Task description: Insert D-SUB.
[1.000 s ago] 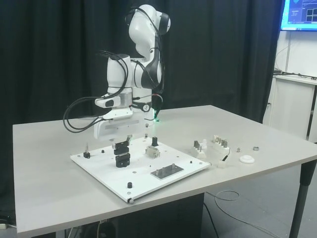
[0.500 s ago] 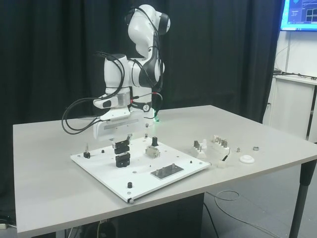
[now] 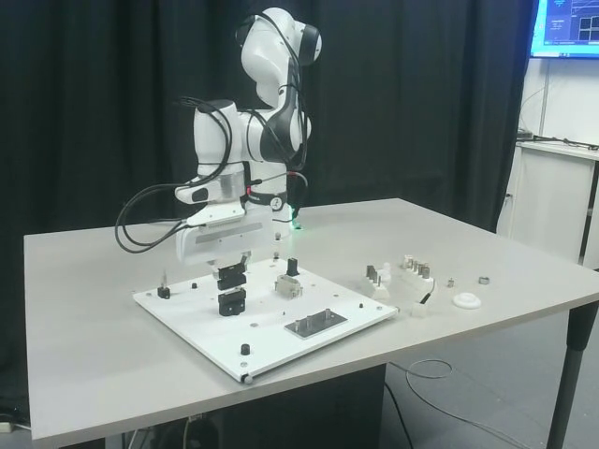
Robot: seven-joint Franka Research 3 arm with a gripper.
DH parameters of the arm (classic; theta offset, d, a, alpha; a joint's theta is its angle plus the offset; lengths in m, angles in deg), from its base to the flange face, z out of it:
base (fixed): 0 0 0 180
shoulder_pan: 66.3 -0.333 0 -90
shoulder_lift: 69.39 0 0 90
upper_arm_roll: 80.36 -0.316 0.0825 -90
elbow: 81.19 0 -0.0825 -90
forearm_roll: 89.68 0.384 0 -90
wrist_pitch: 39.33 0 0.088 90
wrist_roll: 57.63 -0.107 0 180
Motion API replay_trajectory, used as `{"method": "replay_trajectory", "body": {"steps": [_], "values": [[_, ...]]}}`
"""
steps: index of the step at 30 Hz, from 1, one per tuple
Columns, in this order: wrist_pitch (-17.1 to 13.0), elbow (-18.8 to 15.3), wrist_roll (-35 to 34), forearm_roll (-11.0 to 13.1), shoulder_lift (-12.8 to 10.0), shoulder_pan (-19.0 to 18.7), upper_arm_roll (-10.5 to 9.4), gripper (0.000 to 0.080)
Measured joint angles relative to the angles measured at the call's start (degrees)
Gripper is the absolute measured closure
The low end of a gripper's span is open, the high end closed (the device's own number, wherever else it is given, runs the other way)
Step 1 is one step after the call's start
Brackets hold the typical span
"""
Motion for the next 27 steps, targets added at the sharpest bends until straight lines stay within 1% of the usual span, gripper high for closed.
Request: {"method": "replay_trajectory", "body": {"steps": [16, 27], "values": [[-1.2, 0.0, -0.2, 0.0, -0.1, -0.1, 0.00, 0.0417], [-2.6, 0.0, 0.1, 0.0, -0.8, -0.4, -0.03, 0.0417]]}}
